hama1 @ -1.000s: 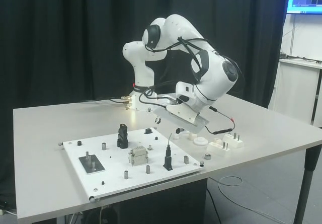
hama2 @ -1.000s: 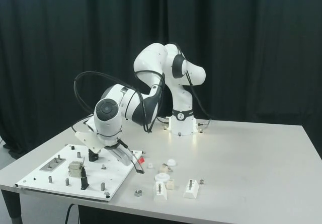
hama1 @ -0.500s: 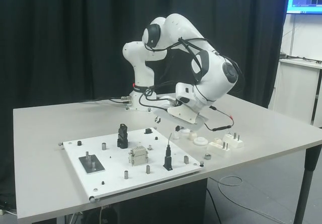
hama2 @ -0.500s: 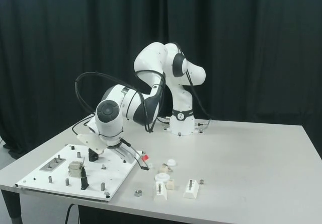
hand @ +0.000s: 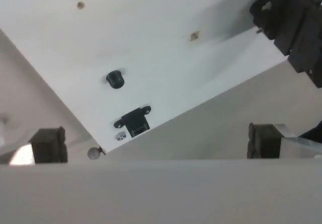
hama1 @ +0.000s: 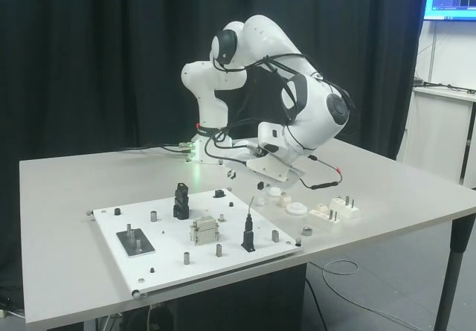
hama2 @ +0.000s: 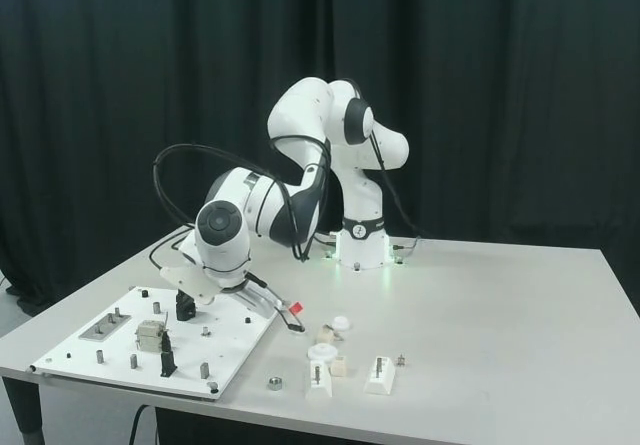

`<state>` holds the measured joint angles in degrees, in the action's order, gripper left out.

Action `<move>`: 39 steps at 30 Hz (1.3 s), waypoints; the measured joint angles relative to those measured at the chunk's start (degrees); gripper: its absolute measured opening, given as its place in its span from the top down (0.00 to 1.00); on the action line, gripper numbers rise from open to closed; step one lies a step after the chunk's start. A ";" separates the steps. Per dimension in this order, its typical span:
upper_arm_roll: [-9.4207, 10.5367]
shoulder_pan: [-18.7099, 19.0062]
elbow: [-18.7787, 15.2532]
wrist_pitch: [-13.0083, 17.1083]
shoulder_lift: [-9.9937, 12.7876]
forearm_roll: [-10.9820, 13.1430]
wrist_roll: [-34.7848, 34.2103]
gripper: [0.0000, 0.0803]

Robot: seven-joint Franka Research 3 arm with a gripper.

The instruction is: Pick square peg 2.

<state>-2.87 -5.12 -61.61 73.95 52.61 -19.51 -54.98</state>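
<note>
Several small grey pegs stand on the white board (hama1: 223,230), among them one near its front edge (hama1: 186,258) and one near its right corner (hama1: 275,236); which one is square peg 2 I cannot tell. My gripper (hama1: 244,180) hangs tilted above the board's far edge, clear of every peg. In the wrist view the gripper (hand: 156,143) is open with nothing between its fingertips (hand: 48,146). Below it lie a black socket (hand: 133,123) and a black round stud (hand: 115,79). From the second room view the gripper (hama2: 205,295) is near the black connector (hama2: 185,307).
On the board are a black connector (hama1: 180,201), a grey connector (hama1: 203,230), a black upright plug (hama1: 248,238) and a grey plate (hama1: 135,242). Beside the board on the table lie white rings (hama1: 296,209), white pin holders (hama1: 335,210) and a nut (hama1: 306,231).
The hand has risen a little and drawn back toward the arm's base, turning its wrist. The fingers stay open. Nothing on the board moved.
</note>
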 joint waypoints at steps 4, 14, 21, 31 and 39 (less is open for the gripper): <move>0.26 0.00 -1.69 1.04 -0.87 0.11 0.00 0.00; 0.38 0.32 -5.04 2.46 -2.63 1.62 0.00 0.00; 0.39 0.81 -7.16 2.82 -3.85 1.92 -0.01 0.00; 0.65 1.76 -11.44 4.26 -6.32 3.54 -0.76 0.00; 1.46 2.73 -16.20 6.42 -9.07 5.05 -2.49 0.00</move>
<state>-1.42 -2.39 -77.81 80.38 43.54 -14.46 -57.47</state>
